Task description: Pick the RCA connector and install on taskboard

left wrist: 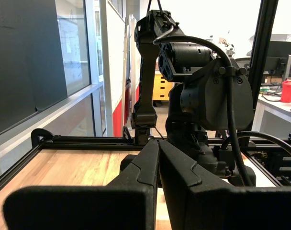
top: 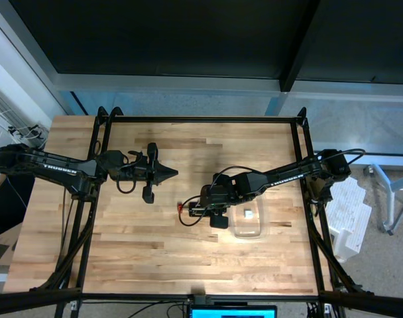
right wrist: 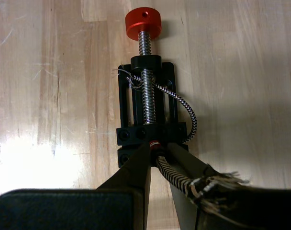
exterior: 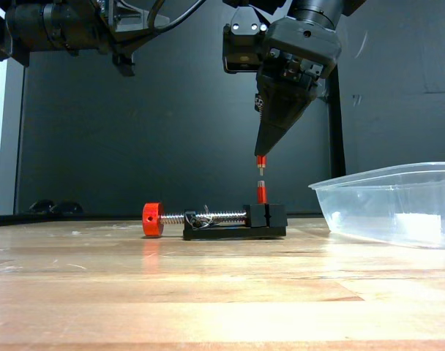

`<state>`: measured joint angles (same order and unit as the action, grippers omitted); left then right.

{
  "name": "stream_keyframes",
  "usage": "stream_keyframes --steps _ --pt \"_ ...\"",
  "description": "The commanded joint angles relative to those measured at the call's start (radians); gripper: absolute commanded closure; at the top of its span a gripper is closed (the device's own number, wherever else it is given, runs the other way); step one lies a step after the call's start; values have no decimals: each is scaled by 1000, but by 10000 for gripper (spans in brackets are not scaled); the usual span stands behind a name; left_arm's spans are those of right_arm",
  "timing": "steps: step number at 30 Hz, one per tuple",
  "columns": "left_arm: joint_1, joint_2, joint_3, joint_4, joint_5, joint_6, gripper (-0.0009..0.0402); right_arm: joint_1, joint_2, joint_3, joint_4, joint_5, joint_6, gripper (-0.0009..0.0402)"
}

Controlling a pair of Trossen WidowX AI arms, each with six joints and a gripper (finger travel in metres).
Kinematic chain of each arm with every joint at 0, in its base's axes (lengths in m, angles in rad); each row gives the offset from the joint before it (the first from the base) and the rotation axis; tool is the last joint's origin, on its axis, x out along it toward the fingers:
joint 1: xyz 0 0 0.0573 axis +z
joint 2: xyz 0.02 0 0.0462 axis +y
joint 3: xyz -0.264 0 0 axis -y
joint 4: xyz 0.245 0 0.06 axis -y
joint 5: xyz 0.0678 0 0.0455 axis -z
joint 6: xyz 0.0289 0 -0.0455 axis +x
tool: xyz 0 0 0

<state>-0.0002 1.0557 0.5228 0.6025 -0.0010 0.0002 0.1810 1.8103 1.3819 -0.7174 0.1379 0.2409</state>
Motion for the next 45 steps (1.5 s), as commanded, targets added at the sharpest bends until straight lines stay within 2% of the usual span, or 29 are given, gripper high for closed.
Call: stream_keyframes --steps 1,8,10,45 --pt "0 0 0 0 0 0 393 1 -1 -5 6 0 2 393" --pt "0 0 0 0 0 0 393 2 11 -7 19 -1 2 393" --pt "0 0 0 0 0 0 393 2 14 -6 24 -13 2 393" --pt "0 0 0 0 0 0 393 2 3 -9 15 0 2 393"
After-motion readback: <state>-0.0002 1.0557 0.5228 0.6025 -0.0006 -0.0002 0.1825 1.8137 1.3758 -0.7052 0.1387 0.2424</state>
